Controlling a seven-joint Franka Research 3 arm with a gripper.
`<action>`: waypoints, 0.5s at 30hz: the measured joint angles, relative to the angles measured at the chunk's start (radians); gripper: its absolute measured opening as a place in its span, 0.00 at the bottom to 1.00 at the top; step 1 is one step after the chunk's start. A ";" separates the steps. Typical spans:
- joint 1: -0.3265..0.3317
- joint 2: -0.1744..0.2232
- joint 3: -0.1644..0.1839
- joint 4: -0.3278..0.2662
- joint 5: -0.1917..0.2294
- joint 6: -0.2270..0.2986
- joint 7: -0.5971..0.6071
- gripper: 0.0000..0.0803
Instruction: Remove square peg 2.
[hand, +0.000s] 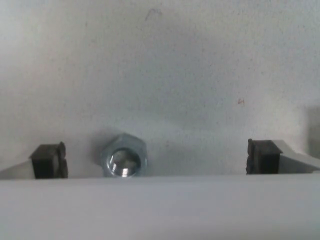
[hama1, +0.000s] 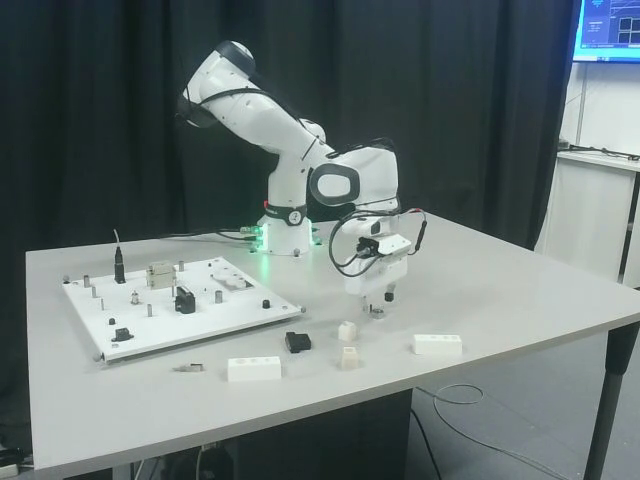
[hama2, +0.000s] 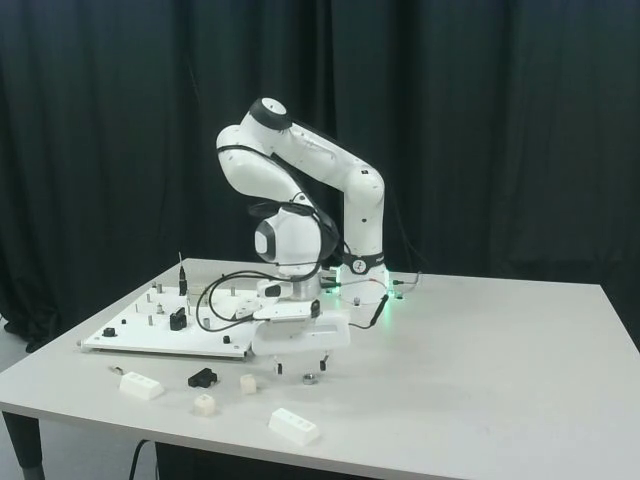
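Hovering end effector (hand: 156, 160) w/ fingers wide, nut (hand: 124, 156) between

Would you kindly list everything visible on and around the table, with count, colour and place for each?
Table: one, grey, bearing everything.
Board: one, white, at one end of the table, with small pegs and black parts on it.
Long blocks: two, white, near the table's front edge.
Small pegs: two, white, between the long blocks.
Black part: one, beside the board.
Nut: one, grey metal, on the table between the open fingers.
Curtain: black, behind.
Arm: one, white.
Gripper: one, low over the table.
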 joint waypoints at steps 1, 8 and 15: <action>0.000 0.000 0.003 0.000 0.000 -0.004 0.001 1.00; 0.000 0.000 0.013 0.000 0.001 -0.018 0.005 1.00; 0.001 0.000 0.019 0.000 0.001 -0.025 0.008 1.00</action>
